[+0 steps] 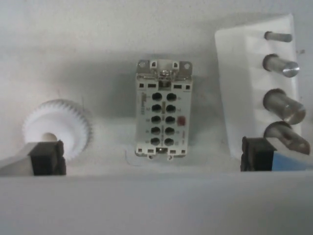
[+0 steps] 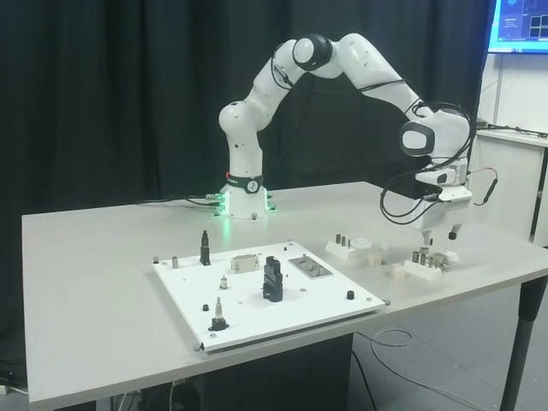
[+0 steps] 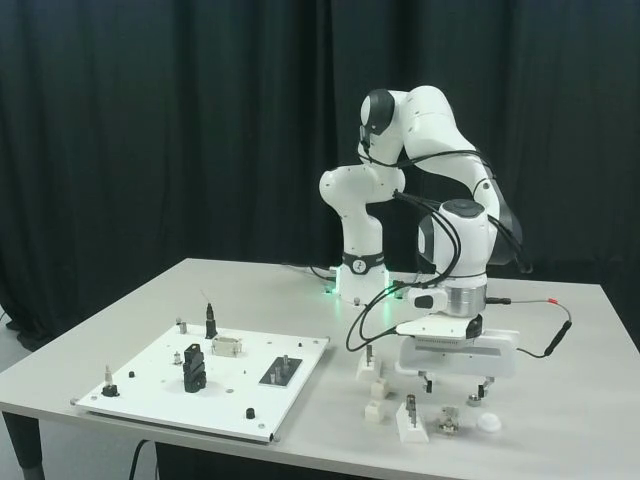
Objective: Pick waterproof.
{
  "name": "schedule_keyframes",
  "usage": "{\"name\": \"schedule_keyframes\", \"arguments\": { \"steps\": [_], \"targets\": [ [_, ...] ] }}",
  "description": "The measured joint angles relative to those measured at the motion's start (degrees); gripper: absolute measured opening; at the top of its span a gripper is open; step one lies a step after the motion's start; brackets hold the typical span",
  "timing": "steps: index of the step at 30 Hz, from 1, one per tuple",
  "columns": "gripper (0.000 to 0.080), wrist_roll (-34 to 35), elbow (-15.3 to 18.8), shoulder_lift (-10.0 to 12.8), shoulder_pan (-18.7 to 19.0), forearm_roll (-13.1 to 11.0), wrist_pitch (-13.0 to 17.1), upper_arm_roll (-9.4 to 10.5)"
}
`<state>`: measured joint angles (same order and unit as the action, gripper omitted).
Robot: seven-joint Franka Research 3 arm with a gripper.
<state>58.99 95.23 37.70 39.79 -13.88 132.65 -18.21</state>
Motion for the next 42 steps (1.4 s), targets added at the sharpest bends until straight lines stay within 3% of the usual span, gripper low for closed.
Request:
{"name": "schedule_keyframes", "arguments": {
  "steps": [42],
  "targets": [
    [0.08, -0.09, -4.14, 5.53, -1.04, -0.56, -0.9, 0.66]
  ]
}}
